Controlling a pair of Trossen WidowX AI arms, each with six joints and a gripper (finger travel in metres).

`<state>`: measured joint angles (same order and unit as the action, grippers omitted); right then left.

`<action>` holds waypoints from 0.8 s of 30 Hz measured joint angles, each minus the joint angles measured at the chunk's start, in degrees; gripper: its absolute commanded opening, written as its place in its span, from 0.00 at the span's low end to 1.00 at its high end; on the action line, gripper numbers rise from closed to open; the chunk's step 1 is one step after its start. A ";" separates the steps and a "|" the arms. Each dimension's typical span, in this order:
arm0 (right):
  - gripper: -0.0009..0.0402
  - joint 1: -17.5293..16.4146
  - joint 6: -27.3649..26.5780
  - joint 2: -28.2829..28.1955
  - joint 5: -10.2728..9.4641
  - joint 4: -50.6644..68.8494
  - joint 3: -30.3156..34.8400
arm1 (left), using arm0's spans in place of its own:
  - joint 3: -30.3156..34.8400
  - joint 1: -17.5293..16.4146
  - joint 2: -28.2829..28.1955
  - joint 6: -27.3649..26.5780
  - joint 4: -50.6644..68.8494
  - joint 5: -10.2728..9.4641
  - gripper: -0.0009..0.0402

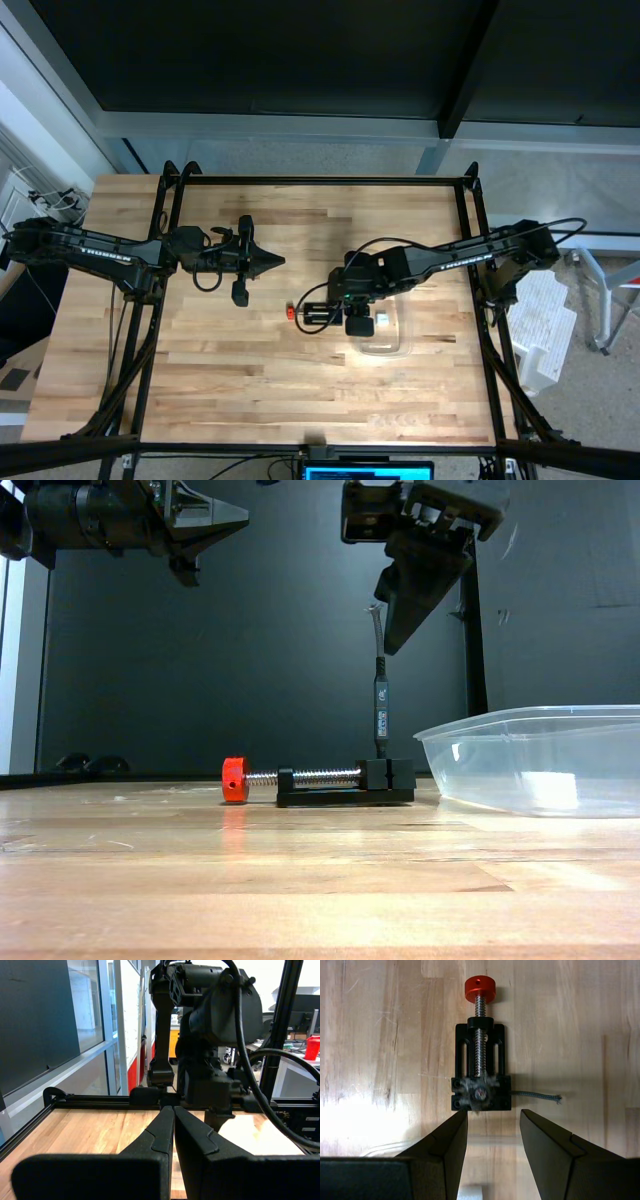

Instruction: Remove the USB-C connector from taskboard and place in the container

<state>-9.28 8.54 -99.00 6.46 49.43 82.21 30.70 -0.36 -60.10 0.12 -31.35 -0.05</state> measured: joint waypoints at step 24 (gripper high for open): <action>0.36 -0.59 -0.24 -6.51 0.02 -2.16 0.90 | -0.02 0.00 0.00 0.00 0.00 0.02 0.02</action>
<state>-9.87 8.29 -105.51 6.48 47.27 83.11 30.68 -0.36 -60.10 0.12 -31.35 -0.03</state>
